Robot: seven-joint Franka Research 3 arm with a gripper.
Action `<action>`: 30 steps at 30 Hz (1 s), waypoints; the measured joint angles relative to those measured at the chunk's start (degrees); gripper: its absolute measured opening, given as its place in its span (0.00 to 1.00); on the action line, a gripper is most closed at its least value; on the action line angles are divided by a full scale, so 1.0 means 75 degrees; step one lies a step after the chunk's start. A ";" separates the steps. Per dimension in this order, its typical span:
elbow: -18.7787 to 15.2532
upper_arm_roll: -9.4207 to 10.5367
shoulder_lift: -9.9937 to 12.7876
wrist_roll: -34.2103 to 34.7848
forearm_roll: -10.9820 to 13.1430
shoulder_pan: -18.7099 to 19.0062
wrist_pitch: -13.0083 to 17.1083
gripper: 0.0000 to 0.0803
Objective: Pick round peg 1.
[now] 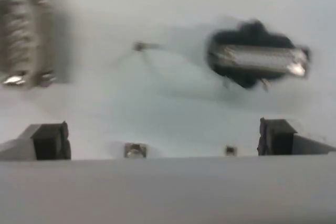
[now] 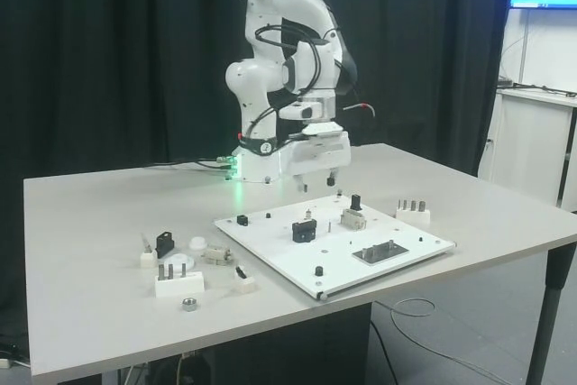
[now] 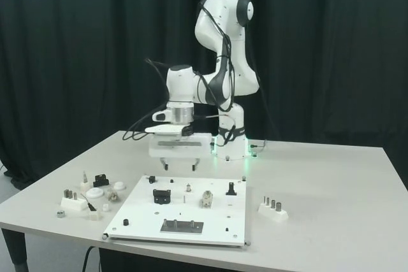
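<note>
Your gripper (image 3: 179, 165) hangs empty with fingers apart above the white board's (image 3: 140, 211) far edge, ready to descend, while the pegs (image 3: 272, 204) wait in their holder just beside the board.

White rounded arm (image 3: 220, 42), black cables, green base light.

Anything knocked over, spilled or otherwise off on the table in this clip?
Nothing stands out. The white assembly board lies flat on the grey table, its small parts upright. The white peg holder beside it stands with its pegs upright. The open gripper hovers above the board, holding nothing.
</note>
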 joint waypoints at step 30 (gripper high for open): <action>0.0088 0.2020 0.0011 -0.0818 0.0024 0.0699 -0.0021 1.00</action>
